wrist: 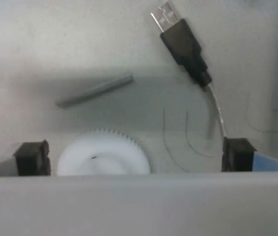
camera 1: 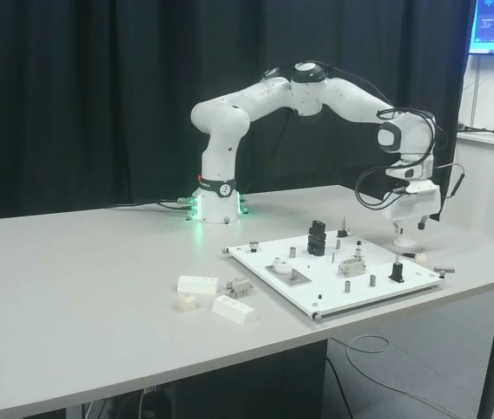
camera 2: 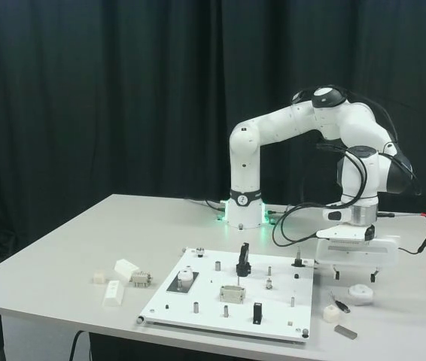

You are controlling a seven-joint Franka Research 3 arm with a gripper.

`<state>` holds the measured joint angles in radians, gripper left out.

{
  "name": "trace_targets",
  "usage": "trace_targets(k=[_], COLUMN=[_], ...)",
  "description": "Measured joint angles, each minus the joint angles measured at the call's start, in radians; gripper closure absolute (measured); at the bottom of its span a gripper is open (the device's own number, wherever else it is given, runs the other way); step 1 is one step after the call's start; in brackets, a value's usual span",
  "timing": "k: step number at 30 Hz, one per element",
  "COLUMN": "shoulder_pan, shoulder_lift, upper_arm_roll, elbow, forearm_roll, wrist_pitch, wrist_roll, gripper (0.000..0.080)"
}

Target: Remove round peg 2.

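Observation:
A grey round peg (wrist: 95,91) lies flat on the table, off the board; it shows too in the first room view (camera 1: 443,271) and the second room view (camera 2: 345,332). My gripper (wrist: 134,157) is open, its black fingertips (wrist: 31,158) wide apart with nothing between them. It hovers a little above the table (camera 1: 408,229) beside the white board (camera 1: 334,292), over a white gear (wrist: 104,155). A black USB plug (wrist: 183,44) on a thin cable lies close to the peg. From the second room view, the gripper (camera 2: 352,277) hangs just above the gear (camera 2: 361,293).
The board (camera 2: 198,308) carries several small upright pegs and a black upright part (camera 2: 242,259). White blocks (camera 1: 196,285) and a small connector (camera 1: 240,286) lie on the table at the board's other side. The table edge (camera 1: 491,284) runs close to the peg.

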<state>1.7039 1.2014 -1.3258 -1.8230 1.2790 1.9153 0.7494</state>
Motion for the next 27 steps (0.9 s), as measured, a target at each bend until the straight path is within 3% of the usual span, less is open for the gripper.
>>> trace_targets(k=[1, 27], shoulder_pan=[0.000, -0.008], shoulder_lift=[0.000, 0.014], upper_arm_roll=[0.000, 0.008], elbow=[0.002, 0.029], forearm_roll=[-0.001, -0.010], wrist_pitch=[0.000, 0.004], wrist_roll=[0.002, 0.024], gripper=[0.0032, 0.0003])
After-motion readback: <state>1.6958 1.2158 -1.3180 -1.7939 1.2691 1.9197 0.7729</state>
